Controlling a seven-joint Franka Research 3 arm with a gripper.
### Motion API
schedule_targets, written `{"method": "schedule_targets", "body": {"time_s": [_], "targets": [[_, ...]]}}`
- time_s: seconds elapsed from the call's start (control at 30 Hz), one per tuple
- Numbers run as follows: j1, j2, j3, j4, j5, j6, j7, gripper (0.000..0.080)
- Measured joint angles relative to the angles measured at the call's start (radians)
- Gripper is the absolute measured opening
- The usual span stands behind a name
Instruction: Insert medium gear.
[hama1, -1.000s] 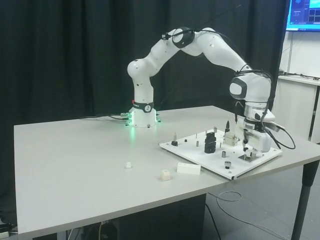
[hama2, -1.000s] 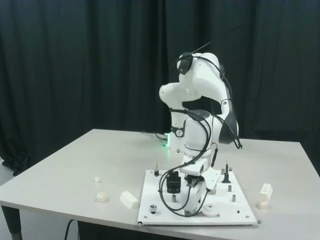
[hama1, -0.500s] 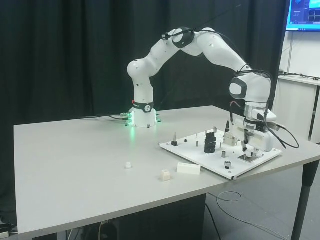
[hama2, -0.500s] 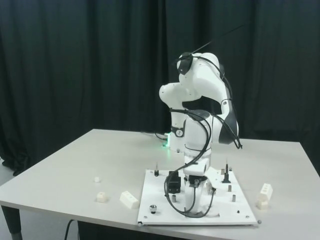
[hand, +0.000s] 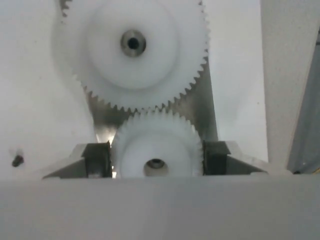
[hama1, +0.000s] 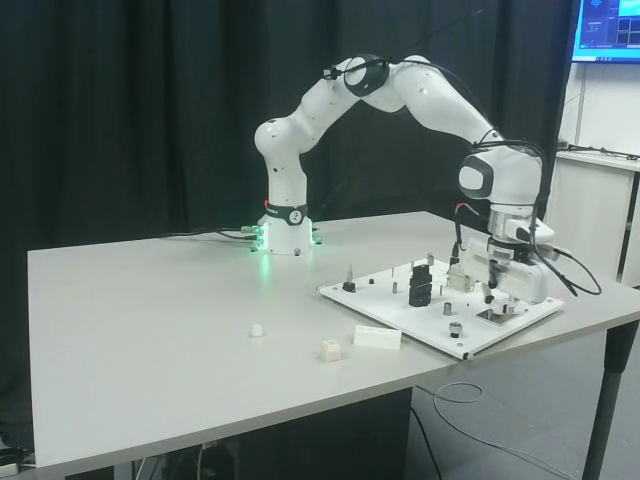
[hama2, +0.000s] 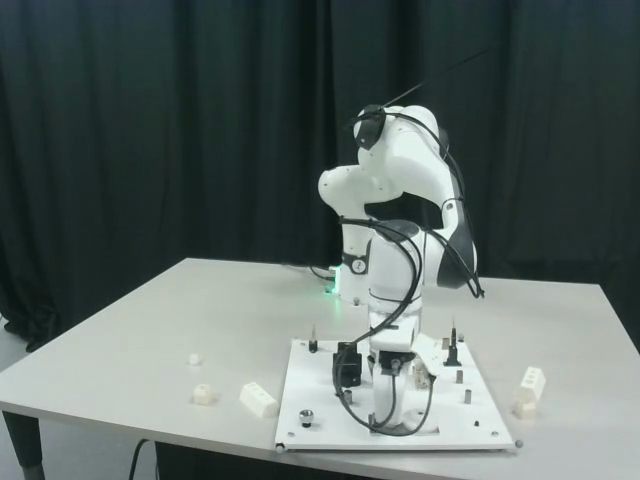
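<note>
claw (hand: 156, 159) clamping medium gear (hand: 156, 142) — meshed, large gear (hand: 132, 52)

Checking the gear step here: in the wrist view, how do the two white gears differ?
The large gear is clearly wider than the medium gear. The large gear stands free of the gripper, while the medium gear sits between its black fingers, which press on both sides. Both are white, toothed, with a central hole, and their teeth meet over the grey metal plate.
</note>
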Motion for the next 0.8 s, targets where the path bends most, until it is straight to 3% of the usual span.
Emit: {"method": "schedule_targets", "body": {"time_s": [0.33,0.8], "targets": [[0.0,0.006,0.002,0.0,0.001,0.005,0.232,0.0393],[0.0,0.007,0.004,0.001,-0.008,0.006,0.228,0.0393]]}}
